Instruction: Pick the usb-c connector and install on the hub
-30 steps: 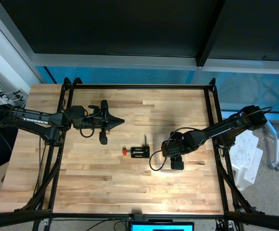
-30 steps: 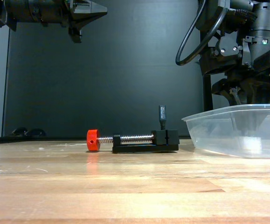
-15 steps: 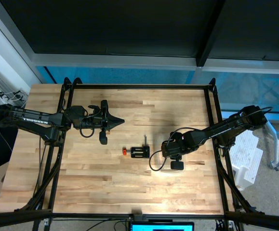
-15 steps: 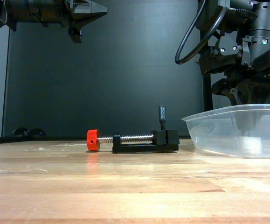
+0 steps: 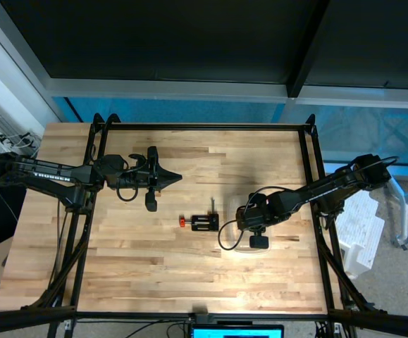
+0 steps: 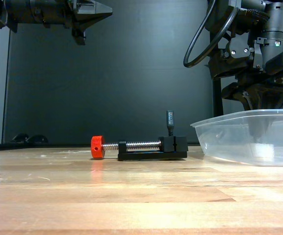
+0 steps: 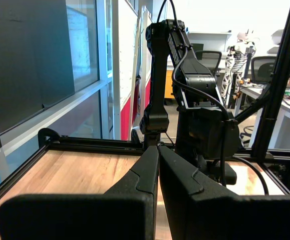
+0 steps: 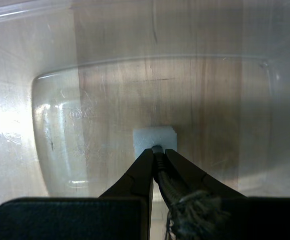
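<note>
The right claw (image 8: 156,152), down in the clear tray (image 6: 229,142), is closed on the usb-c connector (image 8: 160,169) at a white foam block (image 8: 155,136), and the hub (image 5: 204,223) lies just left of the tray on the counter (image 5: 154,267) (the left claw (image 5: 177,177), pinched together and empty, hangs farther away).

The right gripper (image 8: 157,152) is closed around the usb-c connector (image 8: 158,148), hiding all but its dark tip, which meets a white foam block (image 8: 155,136). From above, the right arm covers most of the clear tray (image 5: 242,248). In the low view the tray runs off the right edge, and the top edge cuts off the closed left gripper (image 6: 110,9).
</note>
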